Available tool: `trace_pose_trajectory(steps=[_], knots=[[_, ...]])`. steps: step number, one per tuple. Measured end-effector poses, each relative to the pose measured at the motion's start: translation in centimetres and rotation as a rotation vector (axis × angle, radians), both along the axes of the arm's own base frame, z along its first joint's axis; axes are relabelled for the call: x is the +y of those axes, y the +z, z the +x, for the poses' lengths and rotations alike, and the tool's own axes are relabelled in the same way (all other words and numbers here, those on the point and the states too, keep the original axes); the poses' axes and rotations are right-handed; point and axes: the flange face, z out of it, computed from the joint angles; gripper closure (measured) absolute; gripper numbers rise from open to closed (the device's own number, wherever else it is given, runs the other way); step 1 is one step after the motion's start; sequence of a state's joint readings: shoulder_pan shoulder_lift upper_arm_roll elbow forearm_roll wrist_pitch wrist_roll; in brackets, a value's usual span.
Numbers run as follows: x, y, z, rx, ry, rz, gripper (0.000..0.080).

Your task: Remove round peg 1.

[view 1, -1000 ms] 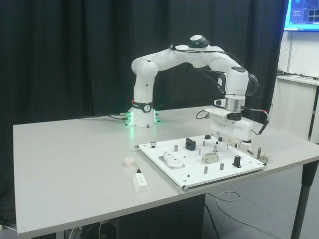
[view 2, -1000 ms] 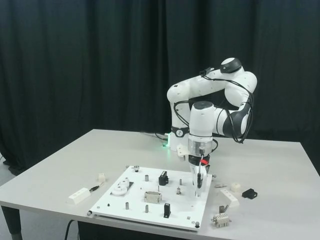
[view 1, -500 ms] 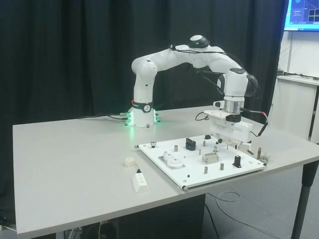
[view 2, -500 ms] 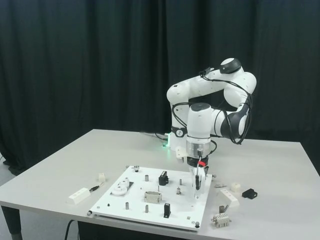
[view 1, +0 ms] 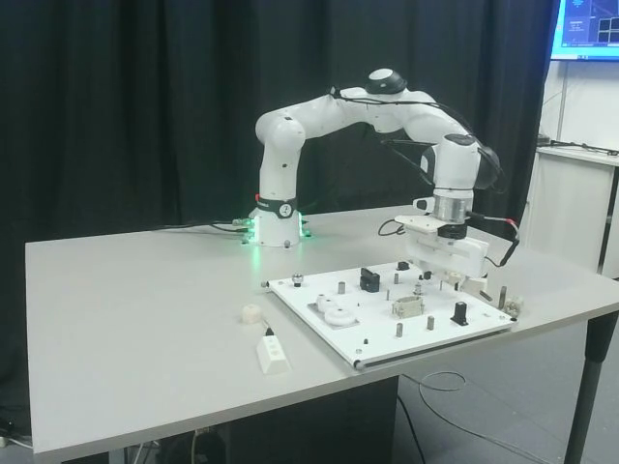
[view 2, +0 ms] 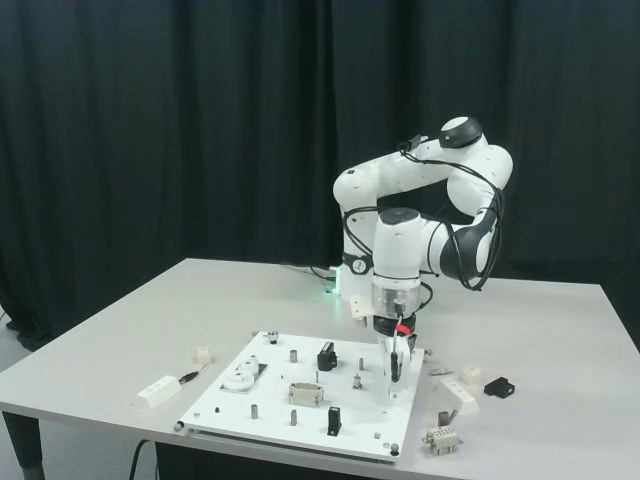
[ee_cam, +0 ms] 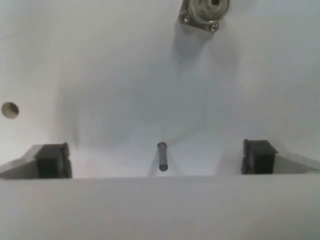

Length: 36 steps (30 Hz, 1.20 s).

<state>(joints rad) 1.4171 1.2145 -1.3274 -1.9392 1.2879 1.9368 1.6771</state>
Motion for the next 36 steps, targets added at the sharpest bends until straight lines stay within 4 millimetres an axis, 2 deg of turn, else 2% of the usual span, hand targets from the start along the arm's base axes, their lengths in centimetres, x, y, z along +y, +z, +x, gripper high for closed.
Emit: trace_pose_trajectory(steps=[4, 5, 10, 11, 18, 20, 25, 26, 36], knots=[[0.07, -0.10, -0.02, 0.002, 0.009, 0.000, 0.0019], [0.08, -0.12, -0.03, 0.002, 0.009, 0.000, 0.0174], [0.09, -0.26, -0.07, 0.004, 0.010, -0.002, 0.0174], [0.08, -0.30, -0.07, 0.005, 0.010, -0.002, 0.0354], [-0.02, -0.65, -0.12, 0.009, 0.006, -0.007, 0.0354], [-0.08, -0.75, -0.12, 0.011, 0.004, -0.007, 0.0682], [-0.20, -0.83, -0.07, 0.009, -0.001, -0.003, 0.0682], [-0.19, -0.84, -0.07, 0.009, -0.001, -0.003, 0.0770], [-0.02, -0.71, -0.10, 0.008, -0.004, 0.003, 0.0782]])
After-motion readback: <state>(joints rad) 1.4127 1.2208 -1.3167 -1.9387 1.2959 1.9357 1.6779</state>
